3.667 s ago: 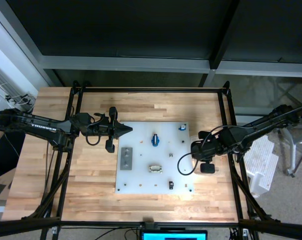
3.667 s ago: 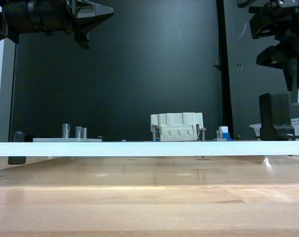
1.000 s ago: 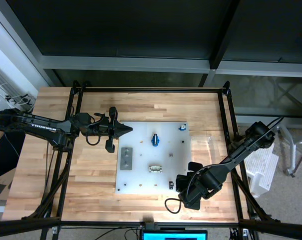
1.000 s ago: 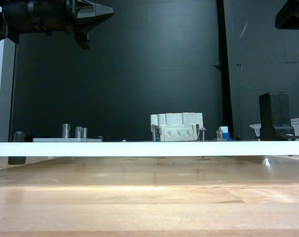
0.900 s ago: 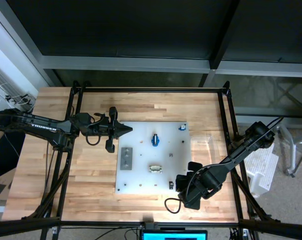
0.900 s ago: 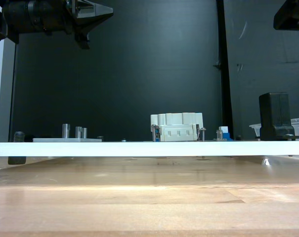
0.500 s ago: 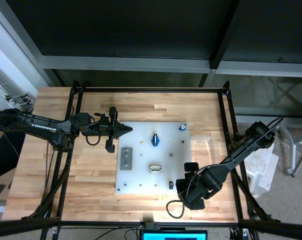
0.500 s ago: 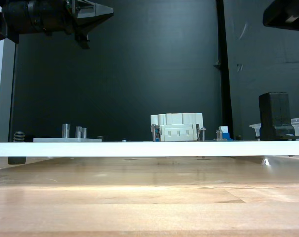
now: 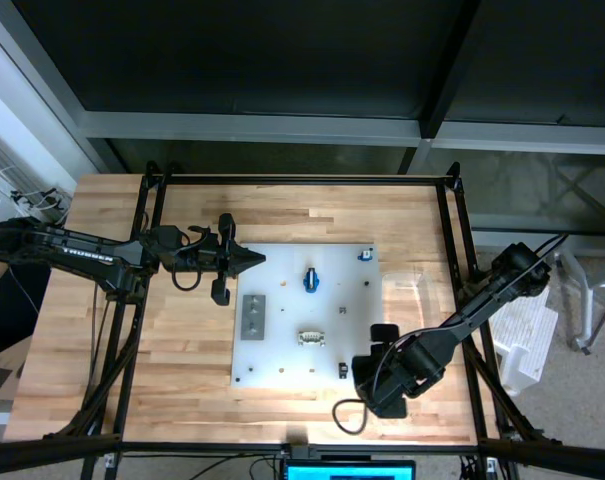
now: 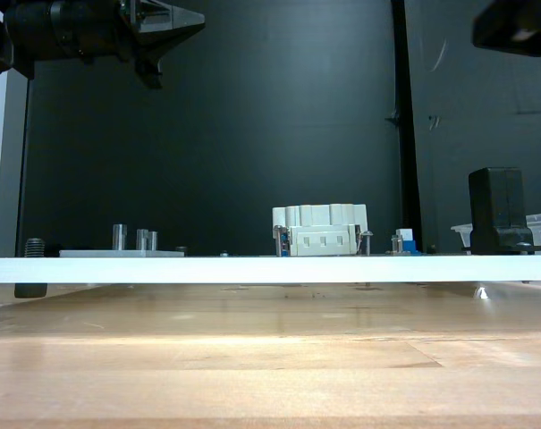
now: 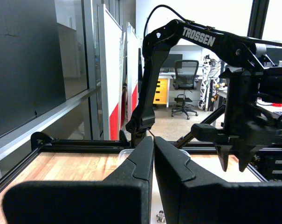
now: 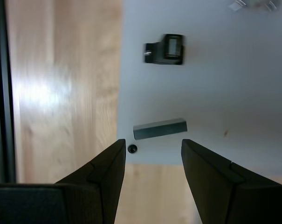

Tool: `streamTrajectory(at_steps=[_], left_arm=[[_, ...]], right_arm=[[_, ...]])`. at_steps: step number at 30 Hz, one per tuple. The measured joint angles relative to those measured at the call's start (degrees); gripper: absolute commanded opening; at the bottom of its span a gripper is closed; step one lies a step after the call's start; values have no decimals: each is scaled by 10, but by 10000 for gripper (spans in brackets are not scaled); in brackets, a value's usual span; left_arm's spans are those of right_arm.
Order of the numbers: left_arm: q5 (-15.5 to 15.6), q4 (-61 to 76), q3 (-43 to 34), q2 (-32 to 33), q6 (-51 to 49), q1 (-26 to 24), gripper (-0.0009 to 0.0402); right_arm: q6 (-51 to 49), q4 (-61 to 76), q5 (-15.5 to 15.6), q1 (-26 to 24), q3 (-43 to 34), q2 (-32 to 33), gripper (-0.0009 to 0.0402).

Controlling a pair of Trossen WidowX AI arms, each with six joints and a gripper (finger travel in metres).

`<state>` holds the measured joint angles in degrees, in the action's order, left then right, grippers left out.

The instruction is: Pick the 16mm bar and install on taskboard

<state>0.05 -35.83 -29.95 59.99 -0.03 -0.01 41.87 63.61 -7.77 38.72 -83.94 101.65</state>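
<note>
Grey and short, the bar (image 12: 160,129) lies free on the board (image 12: 215,93), below and between the right jaws, which hang wide open and empty over it; a small screw (image 12: 132,149) sits just by one jaw's tip. Its length runs nearly from jaw to jaw, so I would turn the wrist a quarter before lowering straight, to close across its narrow sides. Well away, the left jaws are pressed together on nothing, high over the board's far edge.
</note>
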Motion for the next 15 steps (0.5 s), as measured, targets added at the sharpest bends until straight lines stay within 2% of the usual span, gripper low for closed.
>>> streamTrajectory(at_steps=[8, 11, 15], left_arm=[[0, 0, 0, 0, 0, 0, 0], [0, 0, 0, 0, 0, 0, 0], [0, 0, 0, 0, 0, 0, 0]], right_arm=[[310, -3, -6, -9, 2, 0, 165], [380, -4, 2, -10, 6, 0, 165], [422, -14, 22, -12, 19, 1, 165]])
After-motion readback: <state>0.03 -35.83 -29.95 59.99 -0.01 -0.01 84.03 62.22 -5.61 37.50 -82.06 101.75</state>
